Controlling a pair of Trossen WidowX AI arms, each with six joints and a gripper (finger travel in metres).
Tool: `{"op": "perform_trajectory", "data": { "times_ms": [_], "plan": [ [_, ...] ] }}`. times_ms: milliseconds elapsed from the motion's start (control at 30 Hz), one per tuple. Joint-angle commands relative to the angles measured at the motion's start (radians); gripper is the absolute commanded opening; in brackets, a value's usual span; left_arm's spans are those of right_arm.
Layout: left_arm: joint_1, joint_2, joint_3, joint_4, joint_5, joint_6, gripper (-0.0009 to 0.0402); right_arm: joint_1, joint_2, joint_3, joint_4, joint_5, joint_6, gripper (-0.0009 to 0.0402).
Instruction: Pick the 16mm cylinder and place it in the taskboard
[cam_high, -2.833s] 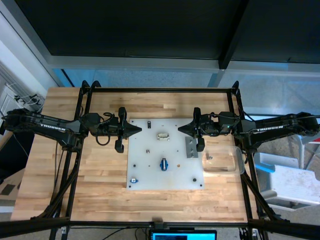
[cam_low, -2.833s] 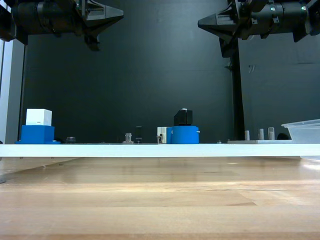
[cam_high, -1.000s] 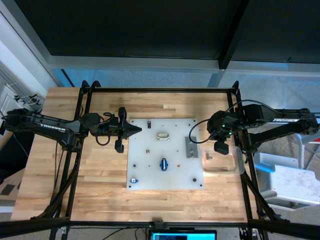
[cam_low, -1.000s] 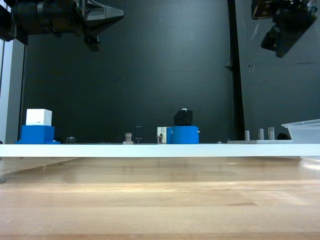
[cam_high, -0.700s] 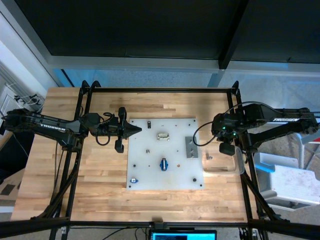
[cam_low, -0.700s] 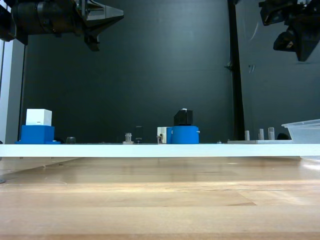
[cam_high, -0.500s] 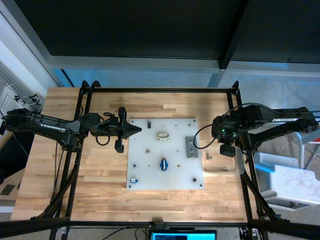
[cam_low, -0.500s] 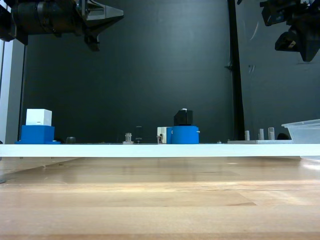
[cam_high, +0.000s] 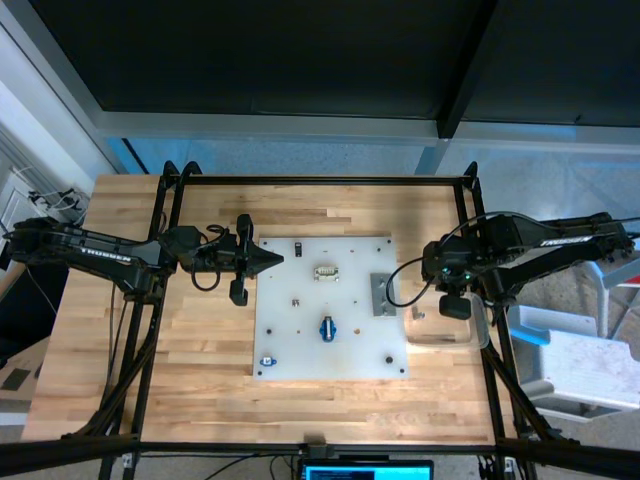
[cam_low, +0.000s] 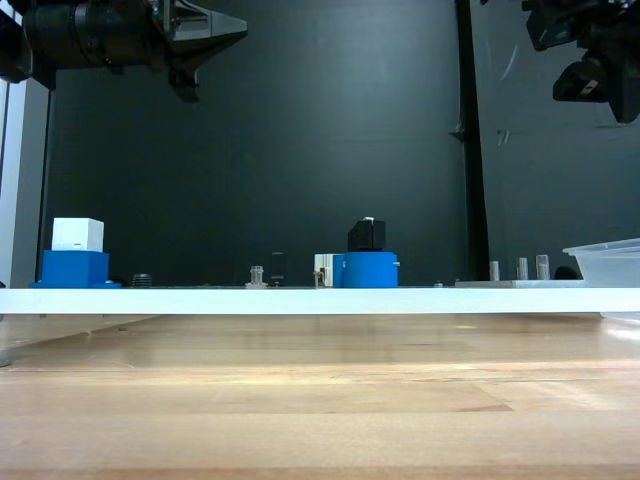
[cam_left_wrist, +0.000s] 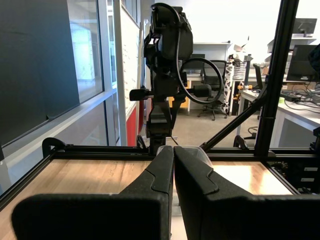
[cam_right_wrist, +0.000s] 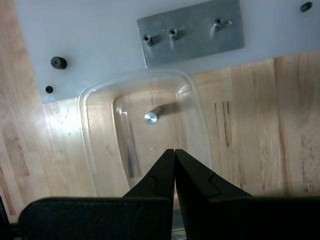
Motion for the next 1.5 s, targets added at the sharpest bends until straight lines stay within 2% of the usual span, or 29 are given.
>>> {"op": "perform_trajectory", "data": {
  "times_ms": [33,167,500,600,800,967,1167,1500],
  "plan": [
    [0.000,0.000,0.000,0.000,0.000,0.000,0.0000,0.016,0.019,-0.001,0.003,0.000,0.007,0.0000],
    [0.000,0.000,0.000,0.000,0.000,0.000,0.0000,0.043,0.048,-0.003,0.008,0.005,0.010,0.0012],
    [0.000,0.000,0.000,0.000,0.000,0.000,0.0000,0.113,0.101,-0.007,0.032,0.055,0.049,0.0070],
    [0.000,0.000,0.000,0.000,0.000,0.000,0.0000,0.142,0.111,-0.018,0.055,0.090,0.078,0.0087],
    [0.000,0.000,0.000,0.000,0.000,0.000,0.0000,0.184,0.112,-0.077,0.101,0.091,0.143,0.0128],
    [0.000,0.000,0.000,0.000,0.000,0.000,0.0000,0.218,0.112,-0.119,0.152,0.132,0.197,0.0162],
    [0.000,0.000,0.000,0.000,0.000,0.000,0.0000,0.241,0.112,-0.179,0.217,0.134,0.245,0.0184],
    [0.000,0.000,0.000,0.000,0.000,0.000,0.0000,0.248,0.112,-0.275,0.298,0.140,0.282,0.0185]
  ]
}}
